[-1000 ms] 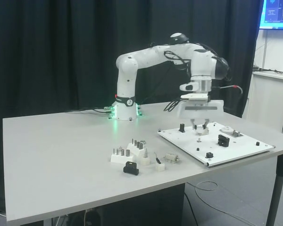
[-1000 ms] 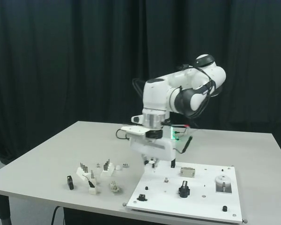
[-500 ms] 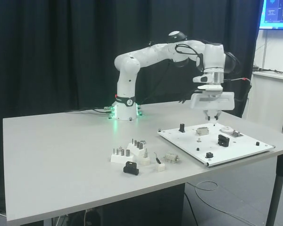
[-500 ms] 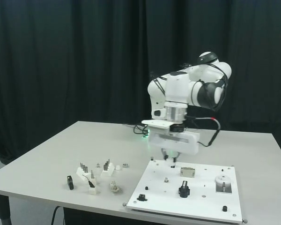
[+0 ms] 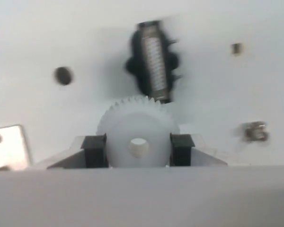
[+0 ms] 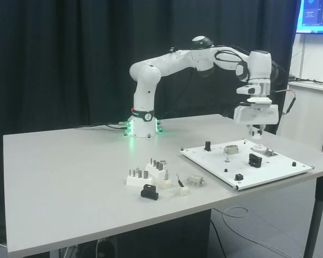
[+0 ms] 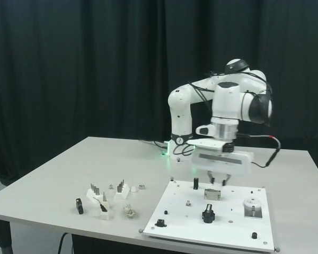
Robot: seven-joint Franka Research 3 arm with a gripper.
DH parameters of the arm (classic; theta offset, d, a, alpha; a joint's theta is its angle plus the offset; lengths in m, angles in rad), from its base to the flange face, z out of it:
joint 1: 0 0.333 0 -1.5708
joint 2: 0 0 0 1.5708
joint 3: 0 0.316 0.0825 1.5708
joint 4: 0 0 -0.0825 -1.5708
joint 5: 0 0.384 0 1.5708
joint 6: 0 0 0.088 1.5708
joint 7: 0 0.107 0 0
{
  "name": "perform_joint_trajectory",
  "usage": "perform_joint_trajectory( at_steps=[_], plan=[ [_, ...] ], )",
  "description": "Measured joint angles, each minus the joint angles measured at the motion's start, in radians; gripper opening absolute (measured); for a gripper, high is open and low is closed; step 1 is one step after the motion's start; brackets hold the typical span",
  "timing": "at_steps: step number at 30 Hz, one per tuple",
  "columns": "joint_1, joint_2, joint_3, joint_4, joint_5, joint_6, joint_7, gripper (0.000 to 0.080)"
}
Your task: Insert medium gear.
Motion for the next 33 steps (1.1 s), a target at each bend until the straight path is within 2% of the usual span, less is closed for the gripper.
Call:
perform_joint_trajectory(
  at_steps=[7,12,33],
  plan=[
    [0.002,0.000,0.016,0.067,-0.032,-0.013,0.097,0.0281],
    [0.002,0.000,0.029,0.098,-0.050,-0.013,0.122,0.0281],
    [-0.009,0.000,0.100,0.154,-0.049,-0.013,0.130,0.0281]
  ],
)
